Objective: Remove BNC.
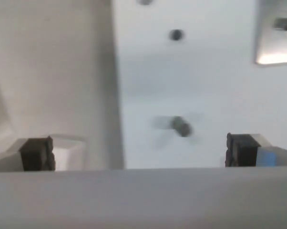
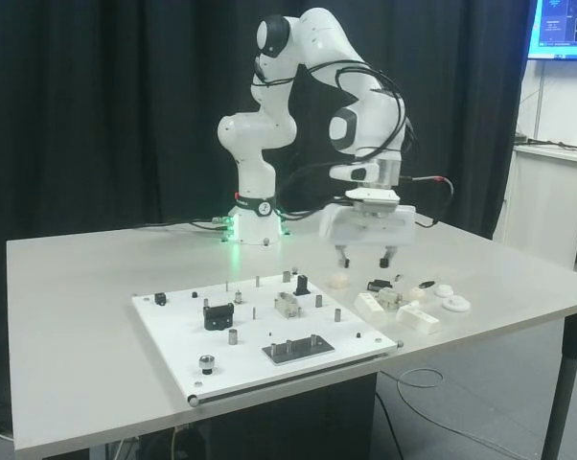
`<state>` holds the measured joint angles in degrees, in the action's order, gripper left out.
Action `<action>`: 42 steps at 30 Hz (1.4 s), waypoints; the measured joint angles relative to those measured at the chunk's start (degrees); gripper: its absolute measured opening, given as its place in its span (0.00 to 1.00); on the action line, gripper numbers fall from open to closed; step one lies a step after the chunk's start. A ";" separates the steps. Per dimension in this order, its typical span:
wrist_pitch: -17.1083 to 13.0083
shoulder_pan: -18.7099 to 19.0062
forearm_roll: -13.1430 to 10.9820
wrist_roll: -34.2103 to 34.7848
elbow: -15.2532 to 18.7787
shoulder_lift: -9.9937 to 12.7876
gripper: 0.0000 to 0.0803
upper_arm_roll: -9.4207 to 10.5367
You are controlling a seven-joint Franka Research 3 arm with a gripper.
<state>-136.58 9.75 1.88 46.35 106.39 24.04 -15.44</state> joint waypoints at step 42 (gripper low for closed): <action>3.50 -10.15 -1.23 11.79 6.47 -4.02 1.00 -8.99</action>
<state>-133.08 -0.40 0.64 58.14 112.85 20.02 -24.43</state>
